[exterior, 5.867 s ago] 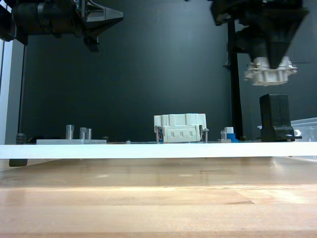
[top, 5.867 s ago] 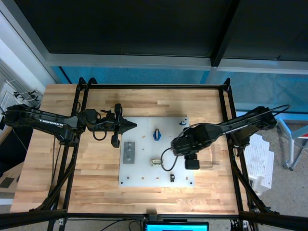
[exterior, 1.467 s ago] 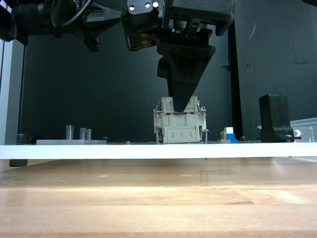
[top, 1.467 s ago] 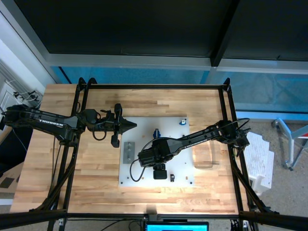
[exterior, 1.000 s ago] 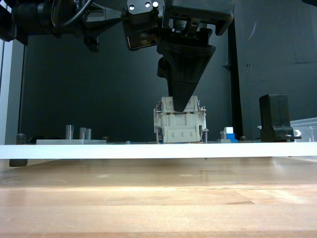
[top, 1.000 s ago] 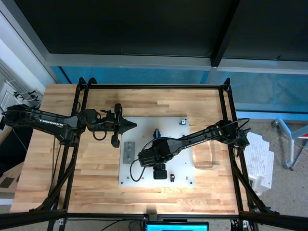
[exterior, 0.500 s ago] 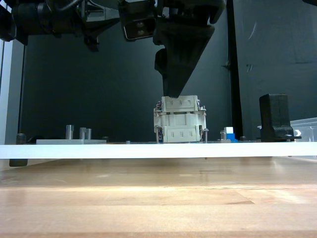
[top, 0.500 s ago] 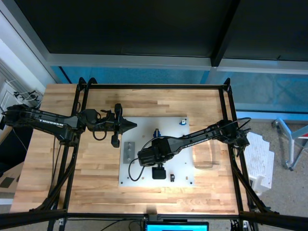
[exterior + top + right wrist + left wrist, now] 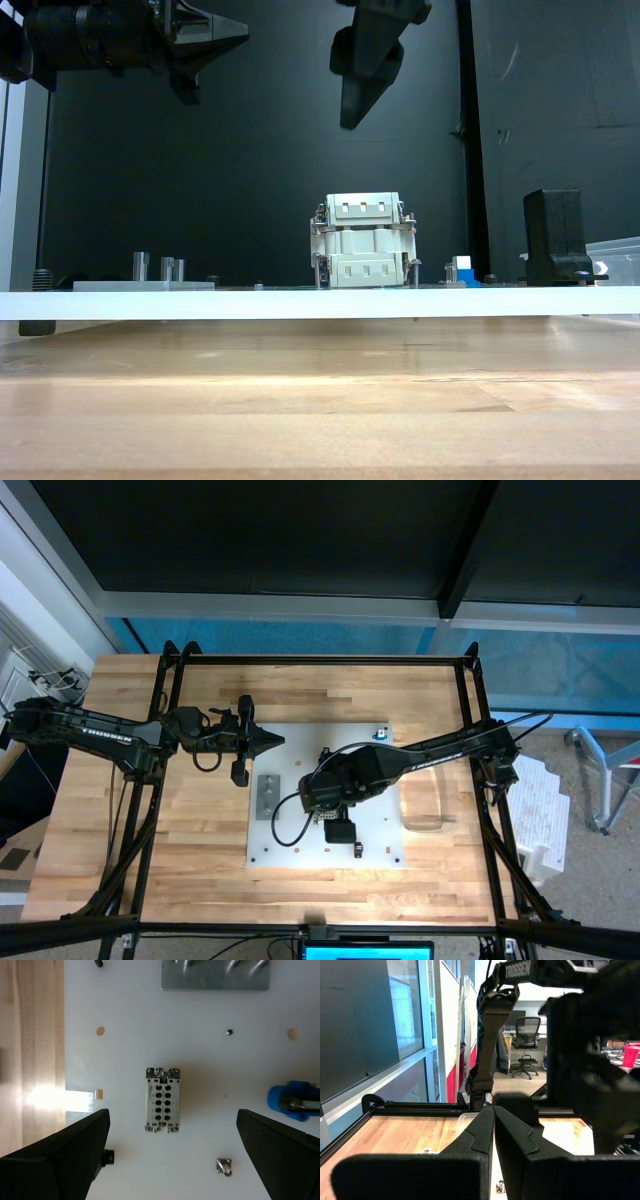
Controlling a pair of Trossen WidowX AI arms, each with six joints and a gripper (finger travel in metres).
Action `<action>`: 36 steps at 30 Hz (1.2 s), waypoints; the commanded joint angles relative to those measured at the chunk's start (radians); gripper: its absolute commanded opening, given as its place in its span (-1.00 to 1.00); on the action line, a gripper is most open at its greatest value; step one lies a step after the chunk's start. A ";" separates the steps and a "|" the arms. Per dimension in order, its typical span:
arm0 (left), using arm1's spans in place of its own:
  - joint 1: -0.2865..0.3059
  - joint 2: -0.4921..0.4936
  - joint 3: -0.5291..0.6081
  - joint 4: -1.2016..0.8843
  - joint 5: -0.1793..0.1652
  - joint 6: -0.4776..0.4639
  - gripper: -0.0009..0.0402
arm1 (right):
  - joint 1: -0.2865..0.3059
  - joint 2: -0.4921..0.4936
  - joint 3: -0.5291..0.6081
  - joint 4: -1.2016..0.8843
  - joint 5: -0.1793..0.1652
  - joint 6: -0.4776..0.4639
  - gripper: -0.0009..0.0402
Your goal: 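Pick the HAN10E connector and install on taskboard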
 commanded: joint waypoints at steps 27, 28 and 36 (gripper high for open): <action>0.000 0.000 0.000 0.000 0.000 0.000 -0.95 | -0.174 -0.495 -0.553 0.510 -0.001 -0.106 -0.46; 0.000 0.000 0.000 0.000 0.000 0.000 -0.95 | -0.183 -0.519 -0.586 0.544 -0.002 -0.113 -0.56; 0.000 0.000 0.000 0.000 0.000 0.000 -0.95 | -0.243 -0.694 -0.786 0.737 -0.013 -0.192 -0.92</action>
